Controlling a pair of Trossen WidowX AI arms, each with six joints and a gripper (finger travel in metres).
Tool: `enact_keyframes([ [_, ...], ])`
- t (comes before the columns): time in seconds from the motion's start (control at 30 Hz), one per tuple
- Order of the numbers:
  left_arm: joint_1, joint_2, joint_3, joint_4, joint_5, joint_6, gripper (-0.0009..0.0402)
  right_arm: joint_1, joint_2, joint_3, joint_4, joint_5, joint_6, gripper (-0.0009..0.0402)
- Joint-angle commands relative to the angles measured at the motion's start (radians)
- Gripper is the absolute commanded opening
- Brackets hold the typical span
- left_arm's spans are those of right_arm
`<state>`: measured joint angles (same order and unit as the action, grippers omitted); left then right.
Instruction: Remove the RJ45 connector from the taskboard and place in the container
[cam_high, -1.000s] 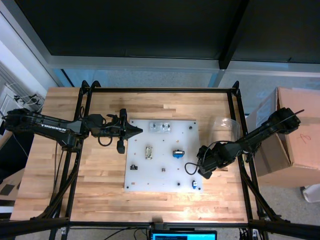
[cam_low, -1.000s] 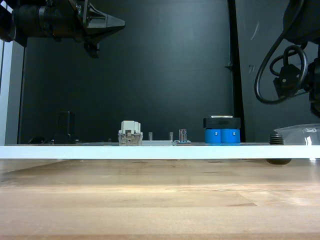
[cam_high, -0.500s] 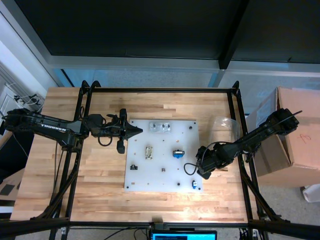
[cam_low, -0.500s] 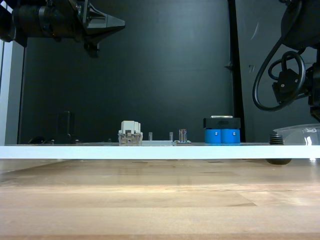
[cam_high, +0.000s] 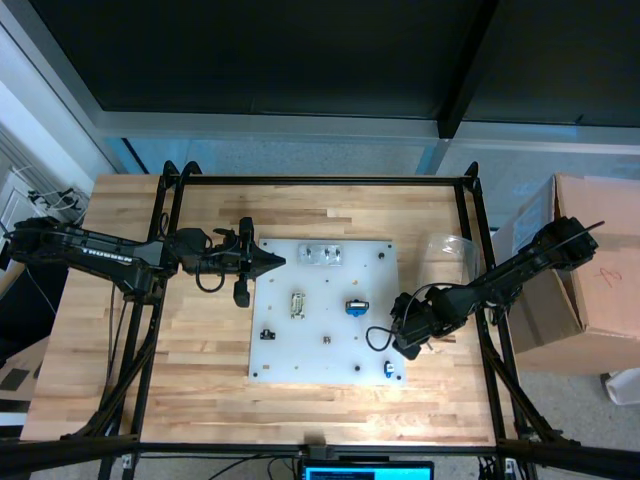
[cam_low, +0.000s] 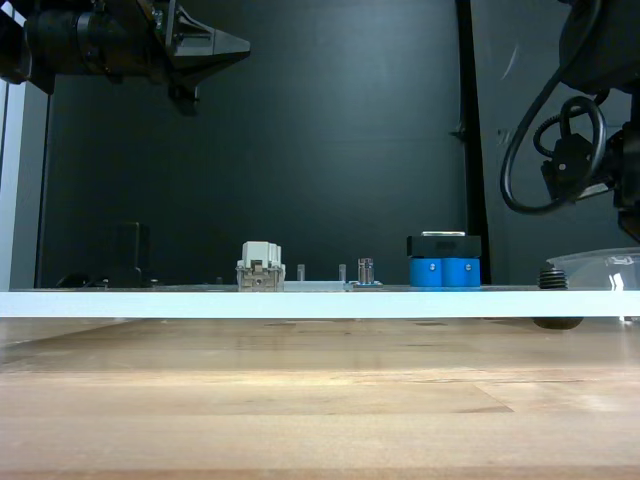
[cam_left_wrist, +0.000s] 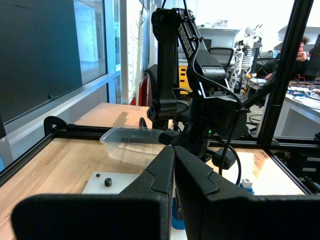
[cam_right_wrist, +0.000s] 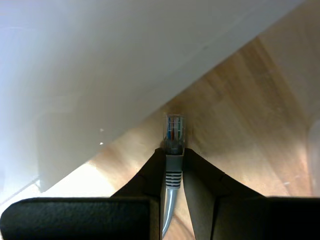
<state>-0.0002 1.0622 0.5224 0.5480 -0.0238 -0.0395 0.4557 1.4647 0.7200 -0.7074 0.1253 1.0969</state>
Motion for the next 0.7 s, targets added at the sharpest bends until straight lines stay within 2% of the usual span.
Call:
enact_keyframes([
  [0.03,0.0,0.0,0.0,0.0,0.0,0.0,0.0,0.0,-0.018,0.024,-0.035,-0.006,-0.002,0.0007],
  [0.2,0.0,0.0,0.0,0.0,0.0,0.0,0.0,0.0,-0.06,0.073,-0.135,-0.005,-0.001,-0.0001],
  [0.33,0.0,0.0,0.0,0.0,0.0,0.0,0.0,-0.022,-0.105,0.109,-0.235,0.018,-0.004,0.0],
  [0.53,0.0,0.0,0.0,0.0,0.0,0.0,0.0,-0.093,-0.21,0.146,-0.384,0.066,-0.023,0.0],
  [0.7,0.0,0.0,0.0,0.0,0.0,0.0,0.0,-0.18,-0.299,0.152,-0.461,0.078,-0.059,0.0],
])
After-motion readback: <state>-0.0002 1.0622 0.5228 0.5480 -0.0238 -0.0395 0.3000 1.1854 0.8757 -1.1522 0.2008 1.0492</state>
